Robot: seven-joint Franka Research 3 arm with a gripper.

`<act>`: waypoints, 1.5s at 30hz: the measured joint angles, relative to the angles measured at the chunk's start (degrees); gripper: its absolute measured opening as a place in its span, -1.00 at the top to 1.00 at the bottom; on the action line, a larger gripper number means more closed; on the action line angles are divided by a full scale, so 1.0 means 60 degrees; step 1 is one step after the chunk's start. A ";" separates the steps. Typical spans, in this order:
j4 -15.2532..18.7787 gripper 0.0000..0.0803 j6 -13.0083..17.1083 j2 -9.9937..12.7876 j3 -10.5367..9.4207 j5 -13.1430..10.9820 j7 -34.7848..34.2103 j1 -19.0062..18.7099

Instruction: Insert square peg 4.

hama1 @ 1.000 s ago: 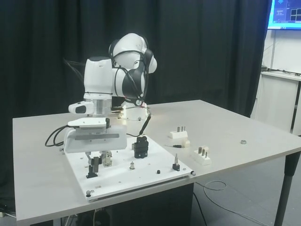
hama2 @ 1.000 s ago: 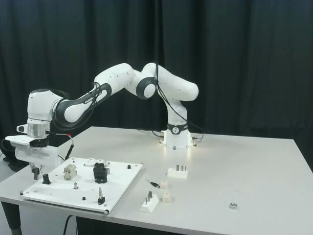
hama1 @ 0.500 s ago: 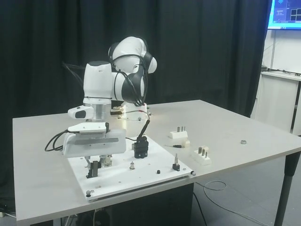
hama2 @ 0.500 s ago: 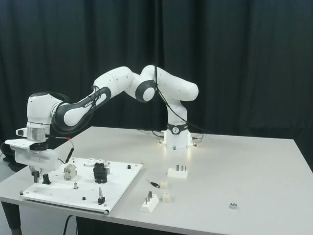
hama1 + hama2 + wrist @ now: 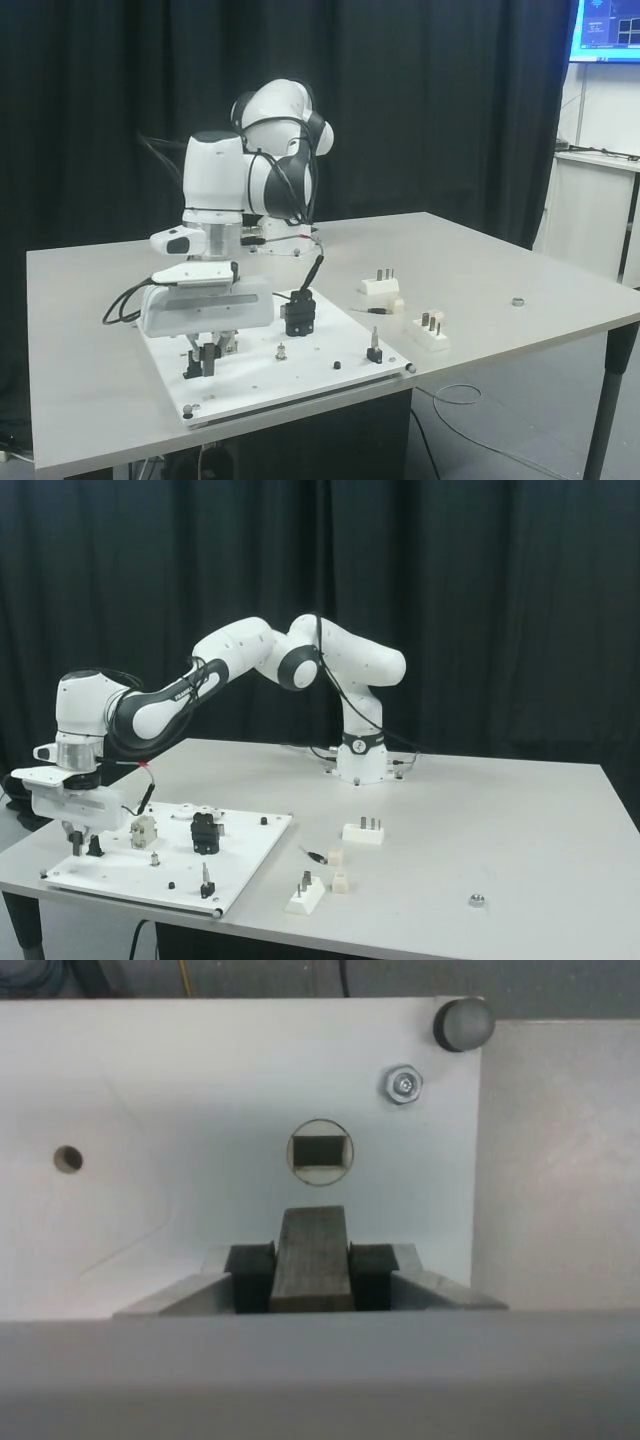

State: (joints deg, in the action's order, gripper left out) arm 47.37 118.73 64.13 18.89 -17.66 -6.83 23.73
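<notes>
Step in hand, as judged from the views: alignment of the square peg (image 5: 313,1260) over the square hole (image 5: 321,1152) prior to insertion. The gripper (image 5: 313,1278) holds the peg clamped between its two fingers (image 5: 250,1272), one black pad on each side face. In the wrist view the peg tip sits short of the hole and apart from it, so a small lateral correction is probably needed before descent. Recommended practice: bring the peg's flat faces parallel to the hole's edges, centre the tip over the opening, then lower slowly and vertically. A tilted or rotated peg would likely catch on the rim.

From left to right in the first room view: the gripper (image 5: 205,352) hangs low over the left part of the white board (image 5: 300,385); a black fixture (image 5: 299,313) stands near the board's middle.

The peg is a dark grey bar of square section with plain, flat faces. Its lower end is free. The hole is a square recess set in a round insert.
</notes>
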 joint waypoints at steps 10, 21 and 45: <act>-0.0031 0.62 0.0005 0.0063 0.0123 0.0025 0.0000 -0.0116; -0.0202 0.62 0.0197 0.0249 0.0284 0.0056 0.0144 -0.0195; -0.0202 0.62 0.0573 0.0475 0.0336 0.0081 0.0399 -0.0238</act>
State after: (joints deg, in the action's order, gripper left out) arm 46.16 122.17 66.98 20.90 -17.18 -4.43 22.31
